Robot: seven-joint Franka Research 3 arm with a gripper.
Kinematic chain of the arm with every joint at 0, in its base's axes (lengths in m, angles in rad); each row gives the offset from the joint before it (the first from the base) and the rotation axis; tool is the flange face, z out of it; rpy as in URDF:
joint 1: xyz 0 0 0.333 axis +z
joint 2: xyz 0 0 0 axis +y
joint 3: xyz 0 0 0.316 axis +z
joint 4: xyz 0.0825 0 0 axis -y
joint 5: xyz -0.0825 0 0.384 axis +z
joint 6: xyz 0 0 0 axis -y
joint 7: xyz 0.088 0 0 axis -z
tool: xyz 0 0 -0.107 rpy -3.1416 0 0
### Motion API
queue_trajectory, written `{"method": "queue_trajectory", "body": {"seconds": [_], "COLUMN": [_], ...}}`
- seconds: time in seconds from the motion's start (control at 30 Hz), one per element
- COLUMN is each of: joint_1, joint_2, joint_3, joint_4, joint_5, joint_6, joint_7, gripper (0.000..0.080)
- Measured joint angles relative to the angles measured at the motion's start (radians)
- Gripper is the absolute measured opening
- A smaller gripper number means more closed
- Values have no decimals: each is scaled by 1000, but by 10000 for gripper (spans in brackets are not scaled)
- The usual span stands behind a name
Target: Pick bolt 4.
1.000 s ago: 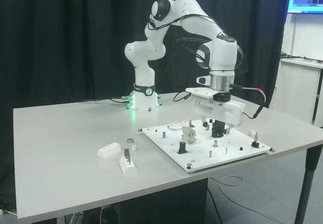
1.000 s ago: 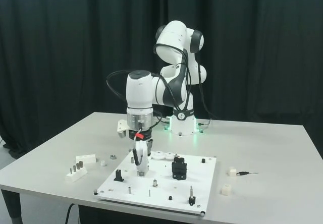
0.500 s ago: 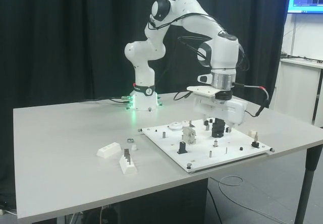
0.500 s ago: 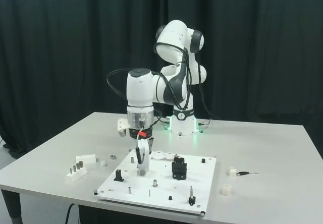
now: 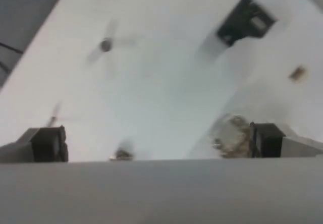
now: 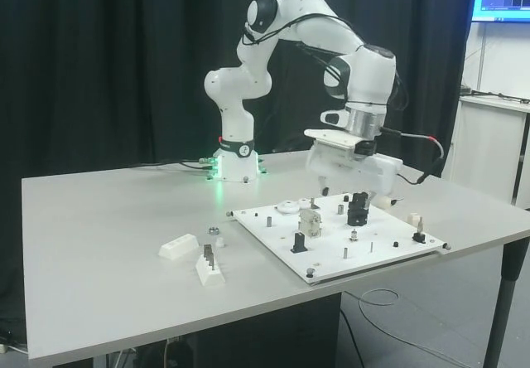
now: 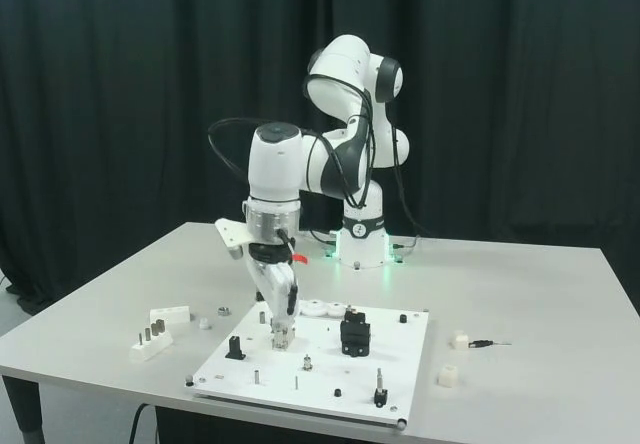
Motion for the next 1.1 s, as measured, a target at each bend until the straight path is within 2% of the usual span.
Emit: {"method": "queue_trajectory", "body": {"seconds": [0.23,0.57,0.77,1.1], "joint_1": [-25,-80,-118,-181], "joint_2": [-34,-76,-98,-138], "joint_3": [0,0,0,-10], "joint_4": [0,-8,-27,-98], "joint_5": [-36,-52,-53,-54], "joint_6": [-81,-177,-199,-192], "joint_7": [-60,-169,-236,-356], "gripper": [800,800,800,800]}}
